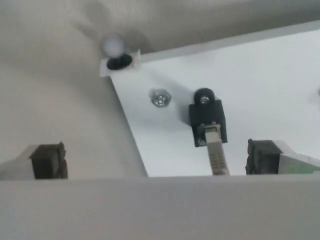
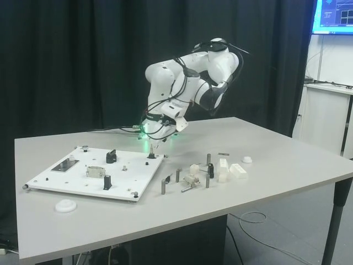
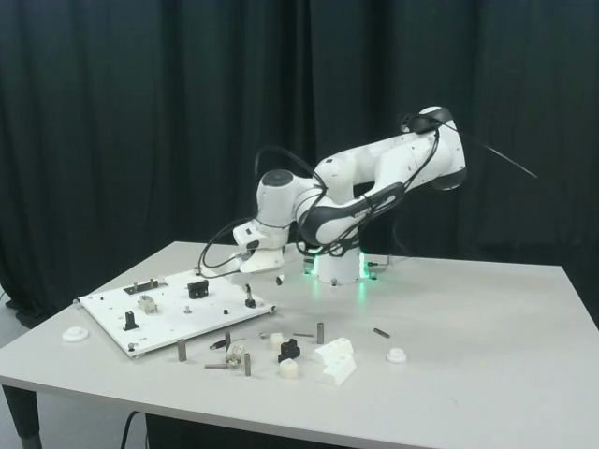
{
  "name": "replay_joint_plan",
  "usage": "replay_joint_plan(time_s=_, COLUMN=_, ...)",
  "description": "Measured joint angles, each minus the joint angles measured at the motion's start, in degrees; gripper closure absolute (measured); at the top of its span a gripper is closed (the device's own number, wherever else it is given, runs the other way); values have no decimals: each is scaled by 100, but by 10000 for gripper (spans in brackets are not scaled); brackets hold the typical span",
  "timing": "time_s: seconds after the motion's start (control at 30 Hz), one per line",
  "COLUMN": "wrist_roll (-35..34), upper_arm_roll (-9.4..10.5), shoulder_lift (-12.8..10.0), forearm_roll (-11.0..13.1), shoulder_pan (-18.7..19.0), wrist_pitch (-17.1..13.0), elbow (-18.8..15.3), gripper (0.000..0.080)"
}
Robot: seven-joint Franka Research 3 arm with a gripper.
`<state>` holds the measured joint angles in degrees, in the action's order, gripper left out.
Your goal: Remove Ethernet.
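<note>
Fingers (image 1: pixel 155 160) spread wide, hovering over Ethernet plug (image 1: pixel 212 134) (seated in black socket (image 1: pixel 207 120)); arm bent low.

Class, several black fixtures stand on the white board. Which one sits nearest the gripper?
The black socket block with the grey Ethernet cable plugged in, at the white board's far corner, directly beneath the gripper; the others stand farther off.
</note>
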<state>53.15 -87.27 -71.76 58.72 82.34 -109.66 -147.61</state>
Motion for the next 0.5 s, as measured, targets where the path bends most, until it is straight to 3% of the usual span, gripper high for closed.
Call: replay_joint_plan(time_s=0.5, wrist_roll=863, upper_arm_roll=15, shoulder_lift=-116, forearm_roll=507, shoulder_pan=-427, wrist_pitch=-107, elbow=-87, gripper=3)
